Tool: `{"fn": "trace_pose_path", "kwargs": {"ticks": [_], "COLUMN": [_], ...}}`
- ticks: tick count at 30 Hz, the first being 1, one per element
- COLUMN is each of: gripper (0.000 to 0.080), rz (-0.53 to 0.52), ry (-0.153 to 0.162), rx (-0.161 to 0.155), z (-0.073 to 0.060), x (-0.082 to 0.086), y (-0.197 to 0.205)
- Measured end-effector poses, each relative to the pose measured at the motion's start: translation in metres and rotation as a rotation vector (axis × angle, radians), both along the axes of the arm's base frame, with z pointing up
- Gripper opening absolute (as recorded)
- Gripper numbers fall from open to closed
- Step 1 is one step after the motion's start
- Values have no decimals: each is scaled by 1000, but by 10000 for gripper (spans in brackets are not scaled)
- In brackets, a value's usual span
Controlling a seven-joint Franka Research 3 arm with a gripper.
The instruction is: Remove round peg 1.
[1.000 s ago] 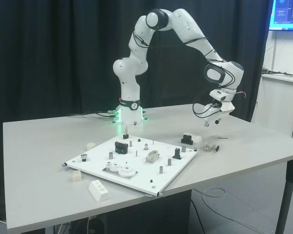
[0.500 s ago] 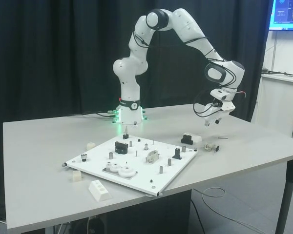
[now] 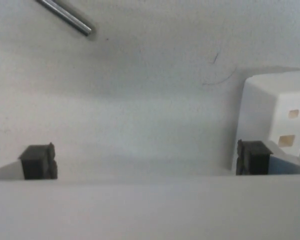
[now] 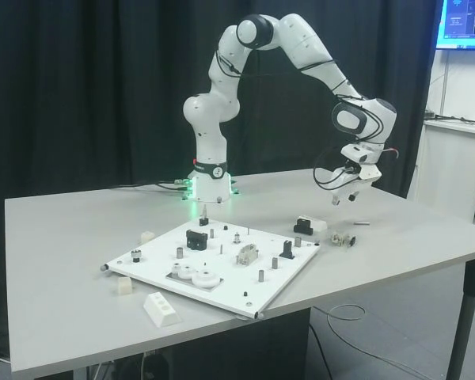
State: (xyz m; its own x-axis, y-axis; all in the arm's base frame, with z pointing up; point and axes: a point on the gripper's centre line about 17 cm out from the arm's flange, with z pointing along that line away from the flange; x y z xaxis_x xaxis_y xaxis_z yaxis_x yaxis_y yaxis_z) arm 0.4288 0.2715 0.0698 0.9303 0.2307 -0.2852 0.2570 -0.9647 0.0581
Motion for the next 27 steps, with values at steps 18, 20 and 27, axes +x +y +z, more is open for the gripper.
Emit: {"fn": "trace_pose_path", "kwargs": {"ticks": [18, 20, 27], "gripper": [800, 800, 800], "rz": [22, 27, 37], "ry": [2, 8, 36], "rx": [-52, -67, -113], "z": [1, 2, 7], "x": [5, 4, 4], "y": [-23, -30, -57]}}
